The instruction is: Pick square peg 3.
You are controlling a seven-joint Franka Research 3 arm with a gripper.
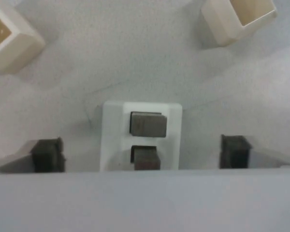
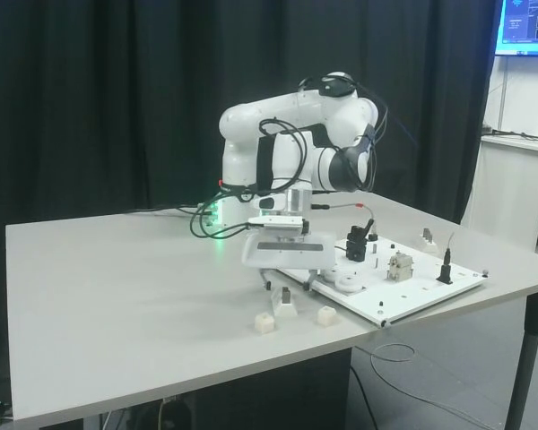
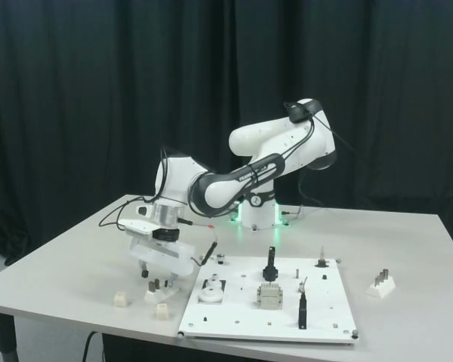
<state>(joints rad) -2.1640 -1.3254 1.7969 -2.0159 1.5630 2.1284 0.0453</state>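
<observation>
With our tool [image 1: 141, 154] spread wide above the white holder [image 1: 140, 135], we should centre on the peg [image 1: 147, 124] before descending.

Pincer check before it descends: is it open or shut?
Open. In the wrist view the pincer has its fingertips spread, flanking the white peg holder without touching it.

The grey table [image 2: 117, 278] bears a white board [image 3: 325, 309], peg holder [image 2: 284, 307] and two hollow blocks [image 2: 264, 323].
</observation>
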